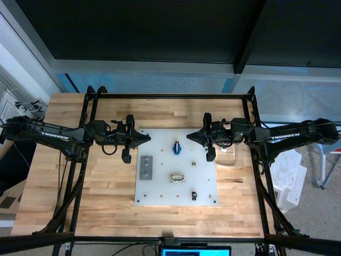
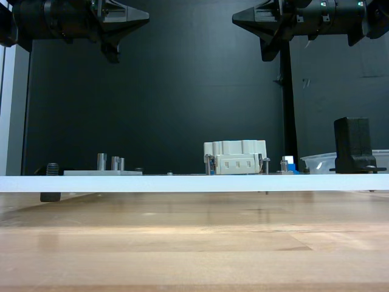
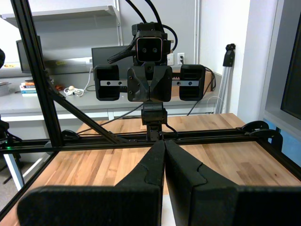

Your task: Pick the USB connector and install on taskboard

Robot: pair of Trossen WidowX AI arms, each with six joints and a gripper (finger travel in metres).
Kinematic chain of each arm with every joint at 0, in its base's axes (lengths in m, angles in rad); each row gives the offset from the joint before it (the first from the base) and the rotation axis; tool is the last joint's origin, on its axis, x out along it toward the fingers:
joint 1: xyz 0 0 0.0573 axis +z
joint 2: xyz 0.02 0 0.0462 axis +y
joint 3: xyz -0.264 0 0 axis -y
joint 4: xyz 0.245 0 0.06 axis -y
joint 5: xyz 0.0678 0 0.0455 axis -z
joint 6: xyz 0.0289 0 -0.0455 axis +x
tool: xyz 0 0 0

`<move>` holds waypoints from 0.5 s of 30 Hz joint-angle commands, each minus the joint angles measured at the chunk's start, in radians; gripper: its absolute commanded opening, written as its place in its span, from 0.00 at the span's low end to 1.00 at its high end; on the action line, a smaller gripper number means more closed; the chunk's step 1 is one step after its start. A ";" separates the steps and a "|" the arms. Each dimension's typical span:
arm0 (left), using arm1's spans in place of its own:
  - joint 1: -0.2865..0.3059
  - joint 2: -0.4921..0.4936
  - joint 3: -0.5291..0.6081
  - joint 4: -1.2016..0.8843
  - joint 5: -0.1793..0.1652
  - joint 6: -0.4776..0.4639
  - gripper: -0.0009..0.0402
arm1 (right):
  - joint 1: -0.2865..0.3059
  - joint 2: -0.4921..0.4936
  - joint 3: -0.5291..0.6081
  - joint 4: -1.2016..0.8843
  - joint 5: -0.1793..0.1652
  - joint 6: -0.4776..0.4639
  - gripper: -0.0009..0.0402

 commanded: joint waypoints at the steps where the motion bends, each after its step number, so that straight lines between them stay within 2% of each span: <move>1: 0.000 0.000 0.000 0.000 0.000 0.000 0.02 | 0.001 0.000 0.000 -0.051 0.000 0.000 0.02; 12: 0.000 0.000 0.000 0.000 0.000 0.000 0.02 | 0.001 -0.015 0.000 -0.065 -0.009 0.004 0.02; 15: 0.000 0.000 0.000 0.000 0.000 0.000 0.02 | 0.000 -0.058 0.014 -0.177 0.001 0.001 0.02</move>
